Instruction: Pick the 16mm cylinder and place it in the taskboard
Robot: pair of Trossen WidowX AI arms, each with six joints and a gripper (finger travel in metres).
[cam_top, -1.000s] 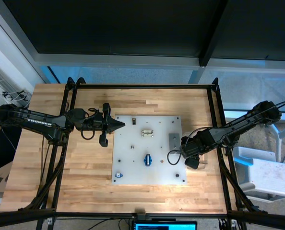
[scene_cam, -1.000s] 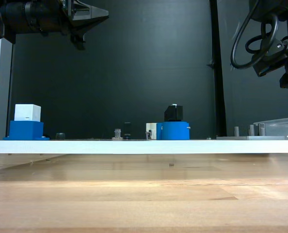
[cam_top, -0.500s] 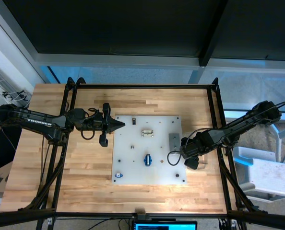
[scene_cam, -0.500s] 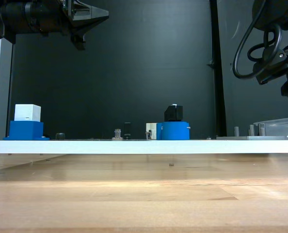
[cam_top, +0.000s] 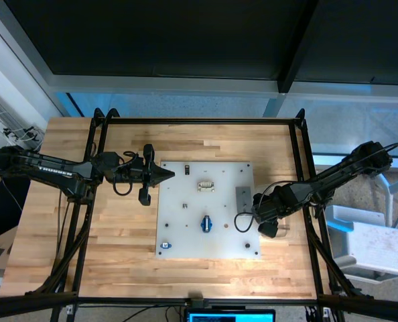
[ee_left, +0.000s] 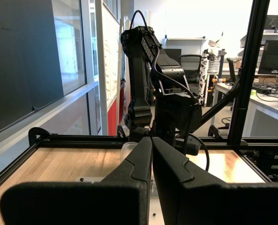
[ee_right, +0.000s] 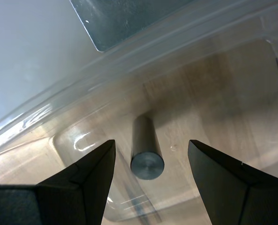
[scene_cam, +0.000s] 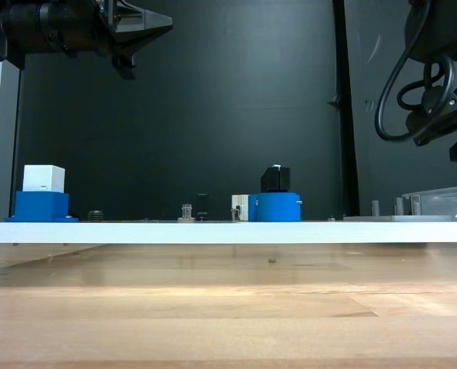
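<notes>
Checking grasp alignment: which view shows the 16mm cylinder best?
Right wrist view: the 16mm cylinder lies in the tray between the right gripper's open fingers. High view hides it under that gripper; low view shows only the tray; left wrist, nothing. Left gripper hovers shut at the taskboard's left edge.

Only the right arm moves. Over the last 1 s the right gripper (cam_top: 269, 229) sinks in 2 steps. In the low view its wrist and the black cable loop (scene_cam: 381, 115) slide toward 4 o'clock, lower and nearer the picture's edge each time. From above the shift is slight, a touch toward 7 o'clock at the 3 o'clock edge of the taskboard (cam_top: 185, 235) — down toward the clear tray (scene_cam: 444, 201).
</notes>
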